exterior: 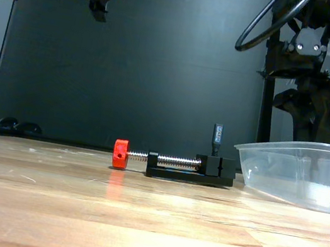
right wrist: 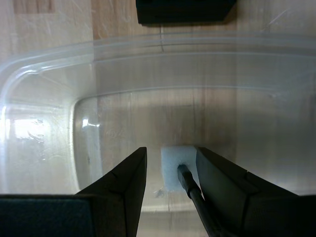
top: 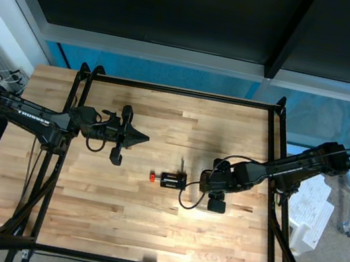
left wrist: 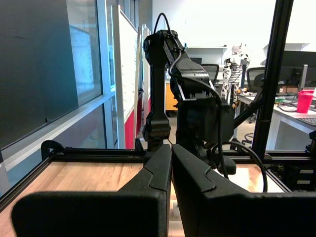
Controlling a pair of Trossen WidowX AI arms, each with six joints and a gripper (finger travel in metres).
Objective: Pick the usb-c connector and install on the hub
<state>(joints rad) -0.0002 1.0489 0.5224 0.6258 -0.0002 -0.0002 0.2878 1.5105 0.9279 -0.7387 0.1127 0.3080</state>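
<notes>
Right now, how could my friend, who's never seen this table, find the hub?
On the wooden table, look between the shut left gripper, hanging high, and the open right gripper, down in the clear tray. The hub lies beside that tray: a small black block with a screw thread. Only it has an orange-red knob.
</notes>
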